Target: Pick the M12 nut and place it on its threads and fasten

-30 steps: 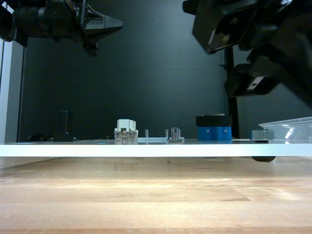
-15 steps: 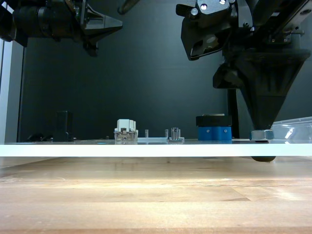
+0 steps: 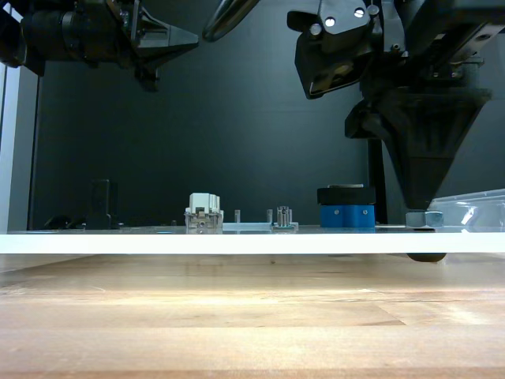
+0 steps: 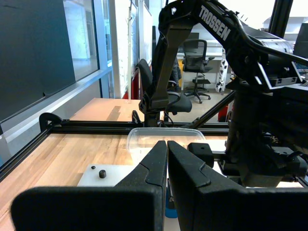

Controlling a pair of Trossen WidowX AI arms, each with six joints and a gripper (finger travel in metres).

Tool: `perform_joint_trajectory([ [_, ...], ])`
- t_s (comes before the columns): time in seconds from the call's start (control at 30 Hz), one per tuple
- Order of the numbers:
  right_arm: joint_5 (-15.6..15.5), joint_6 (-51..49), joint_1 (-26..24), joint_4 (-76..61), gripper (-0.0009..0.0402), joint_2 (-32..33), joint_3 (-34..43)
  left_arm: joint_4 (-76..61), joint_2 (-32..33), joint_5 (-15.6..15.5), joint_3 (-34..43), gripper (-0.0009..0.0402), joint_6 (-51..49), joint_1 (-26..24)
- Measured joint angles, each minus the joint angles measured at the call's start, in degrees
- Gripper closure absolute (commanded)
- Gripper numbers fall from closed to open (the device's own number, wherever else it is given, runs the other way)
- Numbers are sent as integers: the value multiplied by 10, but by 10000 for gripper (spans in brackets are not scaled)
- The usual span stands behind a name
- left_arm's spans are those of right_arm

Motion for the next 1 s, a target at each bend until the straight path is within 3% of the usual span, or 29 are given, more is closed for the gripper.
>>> perform_joint_trajectory([
  [0.13, -18, 6, 1, 31, 393, 5, 0, 0, 0, 0, 0, 393, 0, 0],
  [0.2, -44, 2, 2, 48, 393, 7, -6, 0, 0, 0, 0, 393, 0, 0],
  [0.27, -95, -16, 1, 62, 393, 7, -14, 0, 0, 0, 0, 393, 0, 0],
  [0.37, -213, -48, -1, 67, 393, 7, -17, 0, 0, 0, 0, 393, 0, 0],
  [0.43, -226, -52, 5, 46, 393, 4, -17, 0, 0, 0, 0, 393, 0, 0],
  [0.5, -216, -52, 7, 35, 393, -3, -17, 0, 0, 0, 0, 393, 0, 0],
  [0.67, -143, -51, 0, 26, 393, -6, -17, 0, 0, 0, 0, 393, 0, 0],
  [0.77, -122, -50, 2, 21, 393, -13, -17, -6, 0, 0, 0, 393, 0, 0],
  [0.9, -38, -53, -2, 36, 393, -44, -31, -9, -1, 0, 0, 393, 0, 0],
  [1.0, -31, -67, -18, 82, 393, -80, -64, -21, 0, 0, 0, 393, 0, 0],
])
